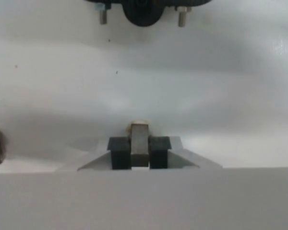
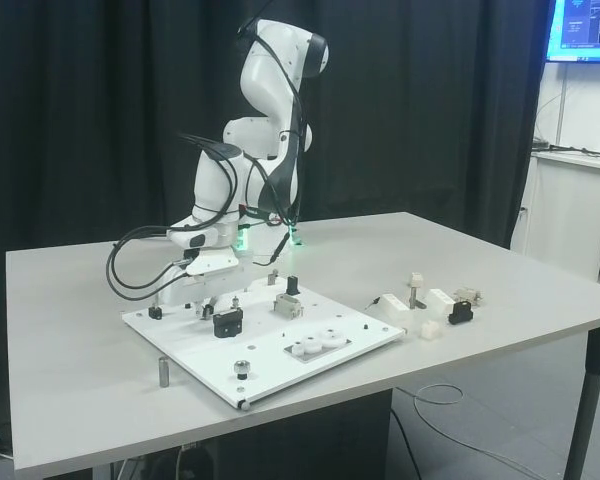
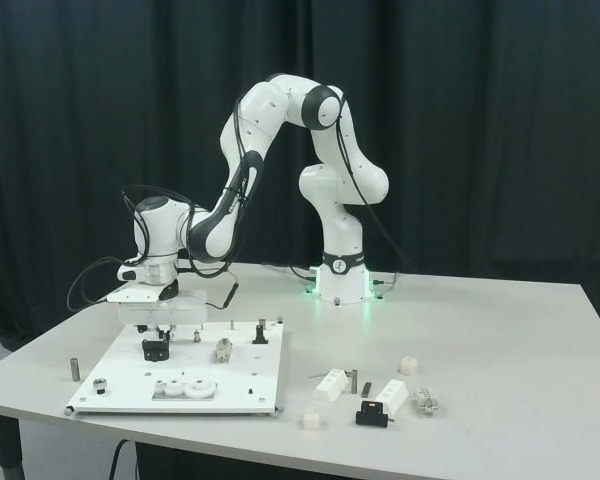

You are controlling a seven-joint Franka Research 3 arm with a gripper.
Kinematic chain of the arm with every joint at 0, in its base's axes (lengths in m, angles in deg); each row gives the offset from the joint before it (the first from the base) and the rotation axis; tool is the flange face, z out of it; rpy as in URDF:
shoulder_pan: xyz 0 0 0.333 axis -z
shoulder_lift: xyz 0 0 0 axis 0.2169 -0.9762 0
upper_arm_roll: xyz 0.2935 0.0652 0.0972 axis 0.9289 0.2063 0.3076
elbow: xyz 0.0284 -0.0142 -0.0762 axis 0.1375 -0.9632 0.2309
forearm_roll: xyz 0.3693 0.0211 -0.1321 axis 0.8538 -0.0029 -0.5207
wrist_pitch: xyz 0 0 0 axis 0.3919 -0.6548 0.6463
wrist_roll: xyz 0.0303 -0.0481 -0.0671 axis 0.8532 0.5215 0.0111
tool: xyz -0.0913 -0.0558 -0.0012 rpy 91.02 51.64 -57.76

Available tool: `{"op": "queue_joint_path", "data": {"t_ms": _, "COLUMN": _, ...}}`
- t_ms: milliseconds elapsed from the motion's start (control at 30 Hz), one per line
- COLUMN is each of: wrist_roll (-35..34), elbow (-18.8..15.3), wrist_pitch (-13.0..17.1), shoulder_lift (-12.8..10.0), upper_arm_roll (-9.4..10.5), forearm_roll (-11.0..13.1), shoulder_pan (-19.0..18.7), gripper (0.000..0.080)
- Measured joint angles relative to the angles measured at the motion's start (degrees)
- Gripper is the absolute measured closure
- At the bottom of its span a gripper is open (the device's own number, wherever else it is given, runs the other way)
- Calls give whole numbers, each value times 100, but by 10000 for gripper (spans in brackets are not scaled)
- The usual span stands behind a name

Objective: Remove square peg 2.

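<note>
White arm reaches low over the white board [image 3: 242, 368] on the desk [image 3: 500, 350]; its end effector [image 1: 139, 152] is clamped on the grey square peg [image 1: 139, 143], above the board's far left part.

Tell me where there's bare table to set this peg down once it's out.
Bare grey table lies beyond the loose white blocks, toward the far side from the gripper. More lies between the arm's base and those blocks. The white board is crowded with fixtures.
</note>
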Motion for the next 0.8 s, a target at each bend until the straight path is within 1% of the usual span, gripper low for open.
{"op": "queue_joint_path", "data": {"t_ms": 367, "wrist_roll": 26, "elbow": 1, "wrist_pitch": -41, "shoulder_lift": 30, "upper_arm_roll": -6, "forearm_roll": 7, "shoulder_pan": 0, "gripper": 725}}
{"op": "queue_joint_path", "data": {"t_ms": 800, "wrist_roll": 58, "elbow": 25, "wrist_pitch": -210, "shoulder_lift": 152, "upper_arm_roll": -53, "forearm_roll": 7, "shoulder_pan": -16, "gripper": 726}}
